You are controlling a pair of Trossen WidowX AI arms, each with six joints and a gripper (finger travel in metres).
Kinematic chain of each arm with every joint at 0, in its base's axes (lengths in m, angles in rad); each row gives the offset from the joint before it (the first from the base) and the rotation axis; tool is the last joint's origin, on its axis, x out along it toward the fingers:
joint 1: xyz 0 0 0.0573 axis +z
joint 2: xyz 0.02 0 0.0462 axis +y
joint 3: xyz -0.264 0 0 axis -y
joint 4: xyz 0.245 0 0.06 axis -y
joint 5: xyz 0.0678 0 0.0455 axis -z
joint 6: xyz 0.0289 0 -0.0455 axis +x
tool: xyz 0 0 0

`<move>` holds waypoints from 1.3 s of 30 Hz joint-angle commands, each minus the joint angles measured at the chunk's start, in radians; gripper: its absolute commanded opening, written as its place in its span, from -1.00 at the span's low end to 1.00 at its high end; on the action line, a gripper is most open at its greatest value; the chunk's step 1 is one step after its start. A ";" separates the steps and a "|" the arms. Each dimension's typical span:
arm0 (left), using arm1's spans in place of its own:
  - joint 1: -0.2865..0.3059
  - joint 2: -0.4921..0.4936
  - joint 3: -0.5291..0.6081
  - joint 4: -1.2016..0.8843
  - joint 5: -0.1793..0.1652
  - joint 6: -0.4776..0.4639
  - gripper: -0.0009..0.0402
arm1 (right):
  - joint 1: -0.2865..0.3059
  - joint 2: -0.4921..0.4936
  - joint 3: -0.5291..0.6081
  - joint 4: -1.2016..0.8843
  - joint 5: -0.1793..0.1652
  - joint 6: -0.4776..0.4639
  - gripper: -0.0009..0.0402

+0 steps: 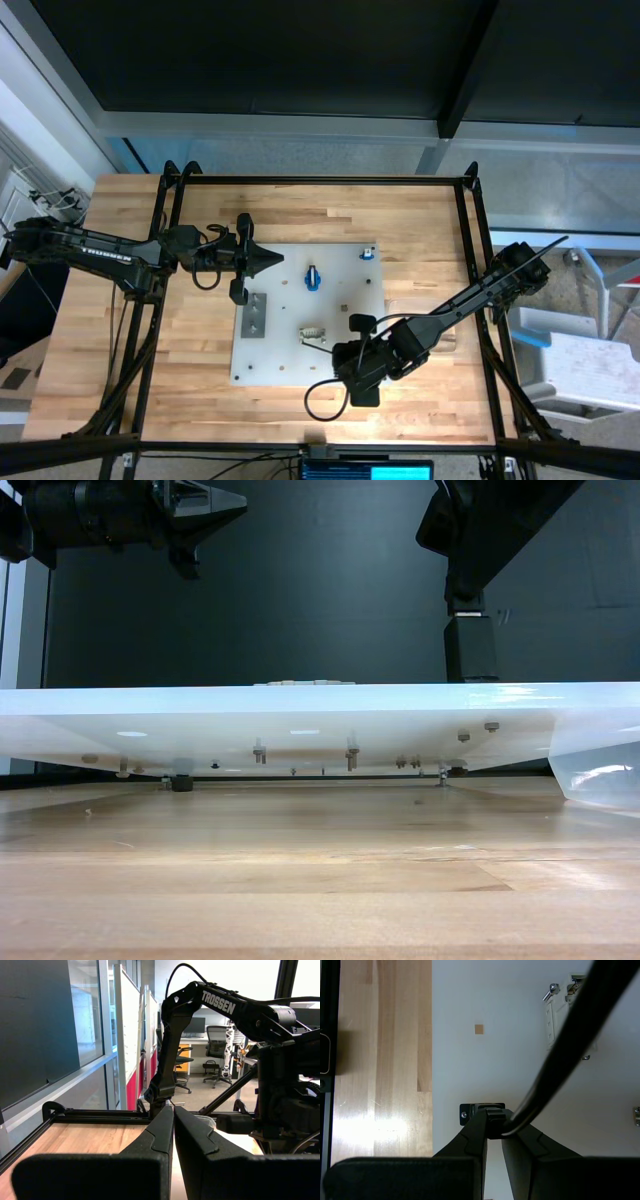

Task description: Remove the USB connector from the USB hub and place in the container

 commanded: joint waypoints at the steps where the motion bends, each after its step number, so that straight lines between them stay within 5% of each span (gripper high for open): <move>1: 0.000 0.000 0.000 0.000 0.000 0.000 -0.96 | 0.000 -0.001 -0.001 0.003 0.000 0.002 -0.96; 6: 0.000 0.000 0.000 0.000 0.000 0.000 -0.96 | -0.002 0.011 -0.002 0.006 -0.044 0.018 -0.96; 13: 0.000 0.000 0.000 0.000 0.000 0.000 -0.95 | -0.001 0.022 -0.002 -0.008 -0.009 0.021 -0.96; 18: 0.000 0.000 0.000 0.000 0.000 0.000 -0.96 | -0.002 0.039 -0.005 0.014 -0.053 0.045 -0.96; 24: 0.000 0.000 0.000 0.000 0.000 0.000 -0.95 | 0.004 0.043 -0.005 0.020 -0.016 0.059 -0.96; 31: 0.000 0.000 0.000 0.000 0.000 0.000 -0.95 | 0.018 0.028 -0.005 0.021 -0.016 0.060 -0.96; 39: 0.000 0.000 0.000 0.000 0.000 0.000 -0.96 | 0.045 -0.085 -0.099 0.021 0.002 0.131 -0.96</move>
